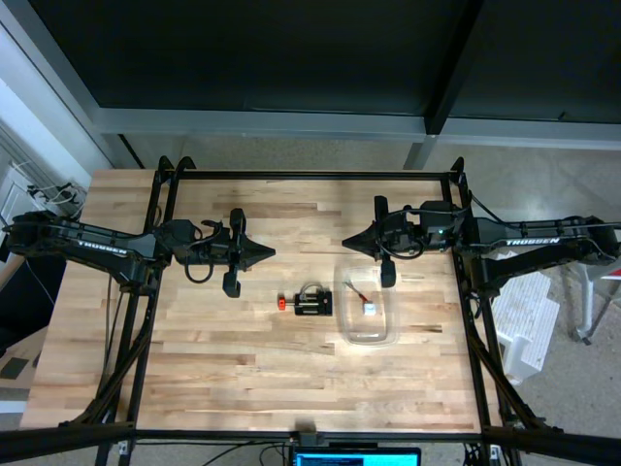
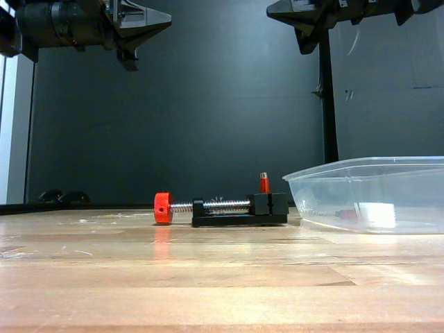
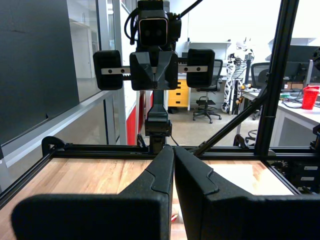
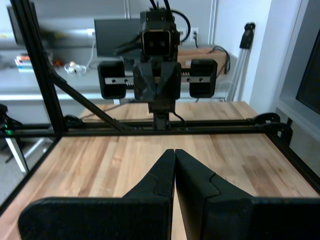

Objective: Remove the RCA connector from the receptacle and place in the container

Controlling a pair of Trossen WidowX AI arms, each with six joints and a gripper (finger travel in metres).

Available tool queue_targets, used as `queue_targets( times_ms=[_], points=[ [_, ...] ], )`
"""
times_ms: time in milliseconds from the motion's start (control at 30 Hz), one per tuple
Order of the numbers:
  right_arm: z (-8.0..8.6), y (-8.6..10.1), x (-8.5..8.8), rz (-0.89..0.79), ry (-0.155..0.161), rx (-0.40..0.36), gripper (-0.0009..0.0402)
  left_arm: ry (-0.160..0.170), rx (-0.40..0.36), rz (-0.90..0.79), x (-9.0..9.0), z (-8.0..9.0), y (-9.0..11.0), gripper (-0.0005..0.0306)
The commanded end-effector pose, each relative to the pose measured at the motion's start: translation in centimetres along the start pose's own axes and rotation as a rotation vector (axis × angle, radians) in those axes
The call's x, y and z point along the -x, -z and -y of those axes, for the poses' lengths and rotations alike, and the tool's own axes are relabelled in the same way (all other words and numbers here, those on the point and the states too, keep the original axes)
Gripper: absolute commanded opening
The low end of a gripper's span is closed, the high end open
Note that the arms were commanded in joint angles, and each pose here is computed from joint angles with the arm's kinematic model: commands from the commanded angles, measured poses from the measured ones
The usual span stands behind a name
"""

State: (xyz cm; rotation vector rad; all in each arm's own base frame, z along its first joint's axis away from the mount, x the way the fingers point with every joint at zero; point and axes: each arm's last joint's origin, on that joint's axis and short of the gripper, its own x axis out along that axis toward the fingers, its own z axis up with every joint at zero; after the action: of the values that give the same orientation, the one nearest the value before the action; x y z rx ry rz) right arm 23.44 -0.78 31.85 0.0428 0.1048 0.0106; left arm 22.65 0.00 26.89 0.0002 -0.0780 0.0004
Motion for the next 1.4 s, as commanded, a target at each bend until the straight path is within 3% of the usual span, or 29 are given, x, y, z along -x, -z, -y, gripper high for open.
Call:
queue_targets(
  times_ms=[33, 300, 633, 733, 933, 1400],
  points=[
    [0.0, 0.7, 0.2, 0.038, 0.005, -0.008, 0.0000, 0.000, 0.000, 0.000, 0.0, 0.0, 0.0, 0.0000],
    [0.0, 2.1, 0.2, 0.085, 0.001, -0.006, 0.0000, 0.000, 0.000, 0.000, 0.0, 0.0, 0.0, 0.0000],
    [0.0, 2.1, 0.2, 0.107, 0.004, -0.003, 0.0000, 0.000, 0.000, 0.000, 0.0, 0.0, 0.0, 0.0000],
    [0.1, 2.4, 0.2, 0.105, 0.025, -0.003, 0.0000, 0.000, 0.000, 0.000, 0.0, 0.0, 0.0, 0.0000],
    [0.0, 3.2, 0.3, 0.106, 0.021, -0.012, 0.0000, 0.000, 0.000, 0.000, 0.0, 0.0, 0.0, 0.0000],
    [-0.1, 3.2, 0.3, 0.126, 0.015, -0.020, 0.0000, 0.000, 0.000, 0.000, 0.0, 0.0, 0.0, 0.0000]
  ],
)
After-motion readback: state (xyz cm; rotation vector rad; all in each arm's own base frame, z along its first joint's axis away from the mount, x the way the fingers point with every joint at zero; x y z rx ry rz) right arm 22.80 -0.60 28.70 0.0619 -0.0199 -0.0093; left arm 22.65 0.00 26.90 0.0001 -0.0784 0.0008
